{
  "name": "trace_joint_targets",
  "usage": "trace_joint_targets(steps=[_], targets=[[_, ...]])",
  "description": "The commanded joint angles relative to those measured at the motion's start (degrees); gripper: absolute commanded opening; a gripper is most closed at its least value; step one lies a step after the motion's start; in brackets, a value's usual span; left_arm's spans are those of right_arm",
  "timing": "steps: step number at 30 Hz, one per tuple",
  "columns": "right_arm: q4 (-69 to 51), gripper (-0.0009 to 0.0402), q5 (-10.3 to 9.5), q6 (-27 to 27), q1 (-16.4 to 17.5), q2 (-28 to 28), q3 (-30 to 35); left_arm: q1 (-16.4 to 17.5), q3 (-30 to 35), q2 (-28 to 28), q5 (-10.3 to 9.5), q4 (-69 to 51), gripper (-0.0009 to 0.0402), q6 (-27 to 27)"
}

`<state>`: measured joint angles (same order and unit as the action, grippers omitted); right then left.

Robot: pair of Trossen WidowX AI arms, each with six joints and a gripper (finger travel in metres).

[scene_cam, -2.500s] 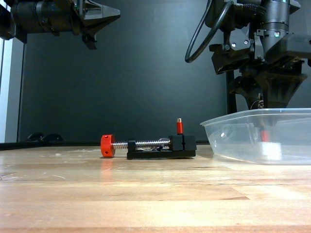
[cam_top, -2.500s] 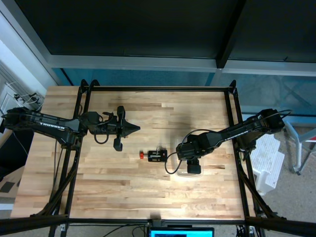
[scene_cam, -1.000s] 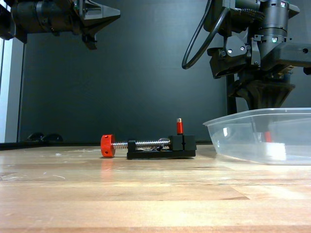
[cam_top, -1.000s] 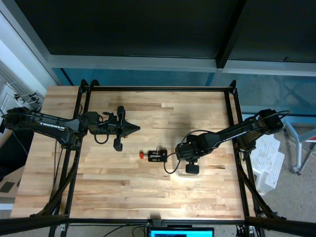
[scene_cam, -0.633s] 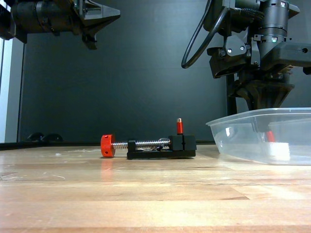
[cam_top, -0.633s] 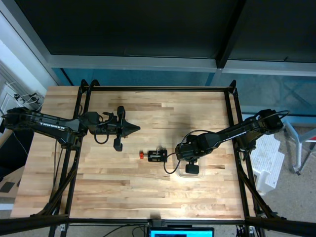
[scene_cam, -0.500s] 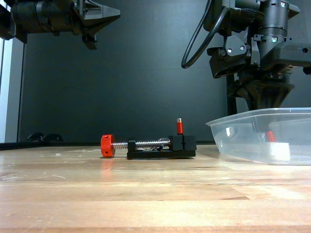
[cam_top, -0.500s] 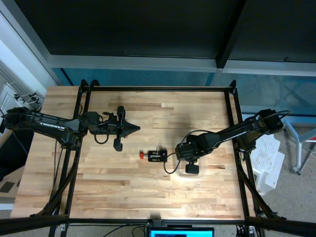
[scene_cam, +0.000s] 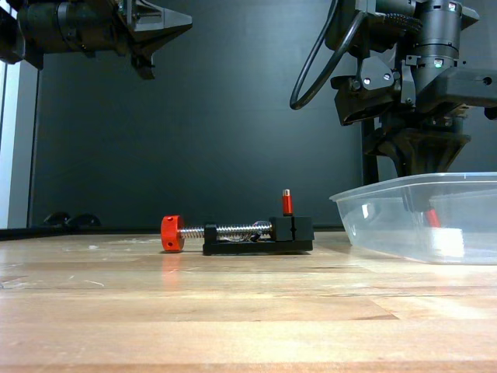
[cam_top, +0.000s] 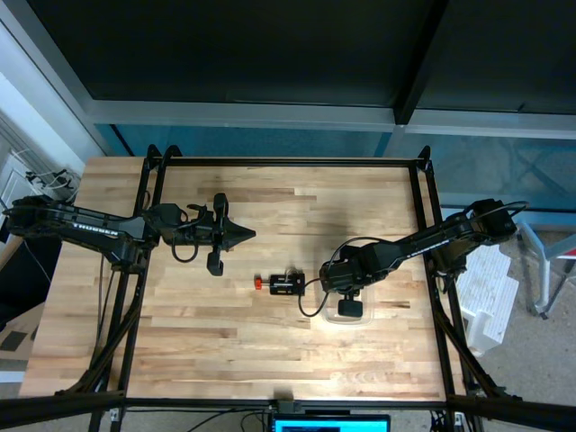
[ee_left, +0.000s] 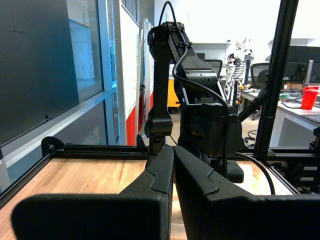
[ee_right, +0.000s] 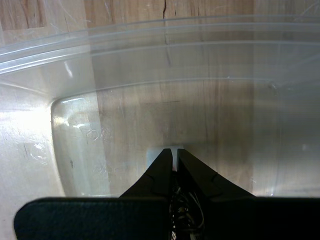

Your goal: Pick the rca connector and install on the hub

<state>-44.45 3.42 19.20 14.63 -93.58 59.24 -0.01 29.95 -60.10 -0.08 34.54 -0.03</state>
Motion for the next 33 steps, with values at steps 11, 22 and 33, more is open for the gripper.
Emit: trace_joint_targets(steps=[11,22,33], targets=[[0.00,0.0000,0.00,0.02,0.04,0.59,0.02,0.00,0.00,-0.02,0.02,0.02,0.0000,0.02],[-0.04,0.0000,0.02,0.02,0.22,4.04,0.02,0.00,0.00,-0.02,0.02,0.00,0.0000,0.02],[-0.11,0.0000,1.62,-0.07,0.44,7.82,0.02,0.00,0.00,-0.02,0.02,0.00,0.0000,0.02]])
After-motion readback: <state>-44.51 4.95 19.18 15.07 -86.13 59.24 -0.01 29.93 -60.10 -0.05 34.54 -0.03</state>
